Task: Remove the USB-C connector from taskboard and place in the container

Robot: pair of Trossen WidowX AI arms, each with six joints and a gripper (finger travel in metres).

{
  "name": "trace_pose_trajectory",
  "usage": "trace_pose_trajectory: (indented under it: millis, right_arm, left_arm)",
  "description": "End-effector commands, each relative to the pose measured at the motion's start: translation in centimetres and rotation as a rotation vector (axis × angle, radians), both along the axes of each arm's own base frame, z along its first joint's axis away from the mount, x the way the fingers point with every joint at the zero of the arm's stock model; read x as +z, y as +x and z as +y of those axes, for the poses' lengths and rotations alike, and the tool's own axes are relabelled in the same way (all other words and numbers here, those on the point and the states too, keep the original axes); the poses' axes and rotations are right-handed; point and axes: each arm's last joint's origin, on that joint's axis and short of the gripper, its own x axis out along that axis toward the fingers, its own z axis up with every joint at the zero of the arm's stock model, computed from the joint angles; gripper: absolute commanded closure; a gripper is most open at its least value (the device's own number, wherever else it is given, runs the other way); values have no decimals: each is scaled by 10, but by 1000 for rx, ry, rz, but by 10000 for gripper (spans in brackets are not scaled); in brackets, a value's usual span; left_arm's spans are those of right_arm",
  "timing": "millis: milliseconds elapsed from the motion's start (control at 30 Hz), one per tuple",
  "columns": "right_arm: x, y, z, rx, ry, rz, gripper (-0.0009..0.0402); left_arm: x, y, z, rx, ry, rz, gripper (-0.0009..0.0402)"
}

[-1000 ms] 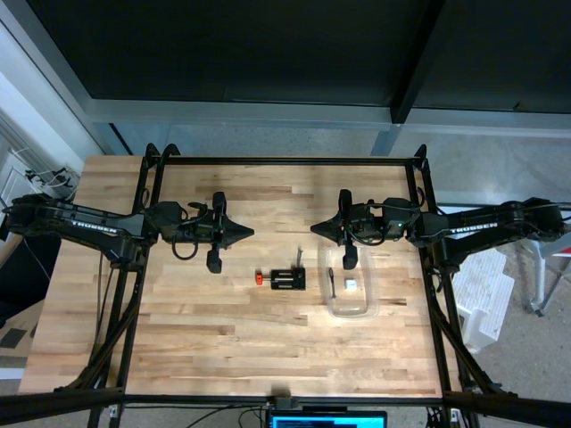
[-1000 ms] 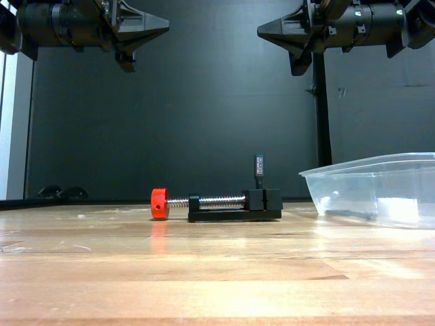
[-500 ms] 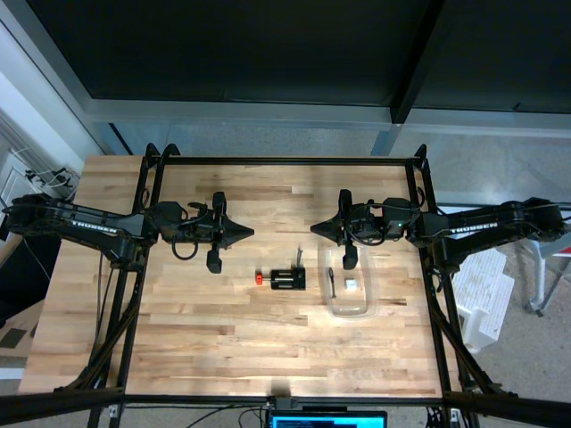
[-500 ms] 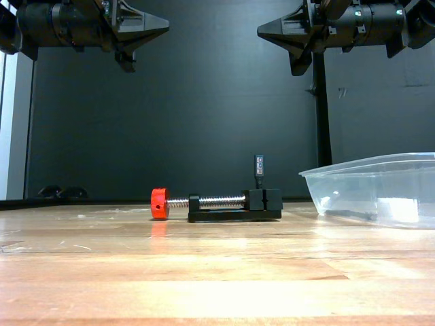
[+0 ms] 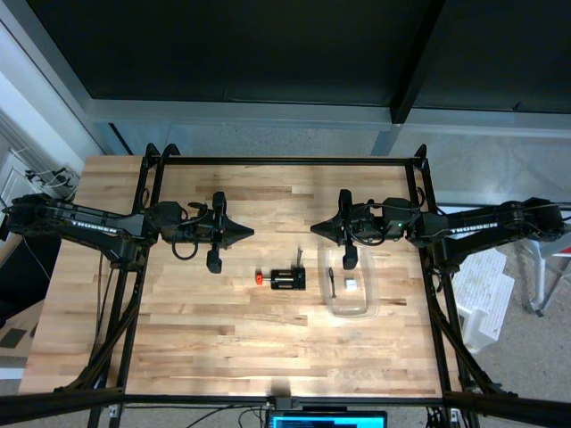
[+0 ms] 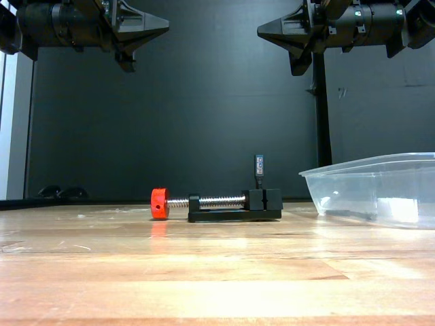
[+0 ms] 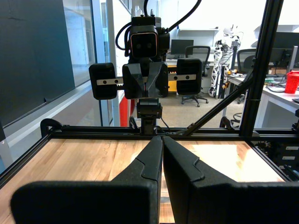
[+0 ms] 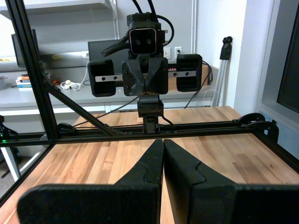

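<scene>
Nothing has shifted since the frames from a second ago: both arms, the block and the tub sit exactly as they did.

On the wooden table (image 5: 178,330) the taskboard (image 5: 287,279) lies flat, its red-orange knob (image 6: 159,203) at the left end and a thin grey pin (image 6: 259,168) standing upright from the right end.

Near the taskboard's right end, apart from it, sits the container (image 5: 350,311), a clear tub with its long side running away from the near edge. Two things lie on its floor. The USB-C connector (image 5: 331,283) is a slim black stick lying lengthwise close to the wall that faces the taskboard. A small white square piece (image 5: 351,284) lies beside it, on the side away from the taskboard. From the low view the tub's cloudy wall (image 6: 380,187) hides both.

The left gripper (image 5: 248,233) hangs high above the table, up and to the left of the taskboard and farther back, pointing inward. Its wrist camera shows the two fingers (image 7: 152,154) pressed together with only a seam between them and nothing held. The right gripper (image 5: 314,229) mirrors it, up and to the right of the taskboard, over the tub's far end. Its fingers (image 8: 153,156) are likewise closed on each other and empty.
</scene>
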Motion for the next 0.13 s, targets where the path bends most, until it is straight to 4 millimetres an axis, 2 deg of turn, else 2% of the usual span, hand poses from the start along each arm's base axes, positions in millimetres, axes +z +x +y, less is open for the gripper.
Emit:
trace_pose_trajectory:
  millis: [33,133]
  right_arm:
    - [0,0,0,0,0,0,393]
    - [0,0,0,0,0,-1,393]
  left_arm:
    - [0,0,0,0,0,0,393]
    - [0,0,0,0,0,0,393]
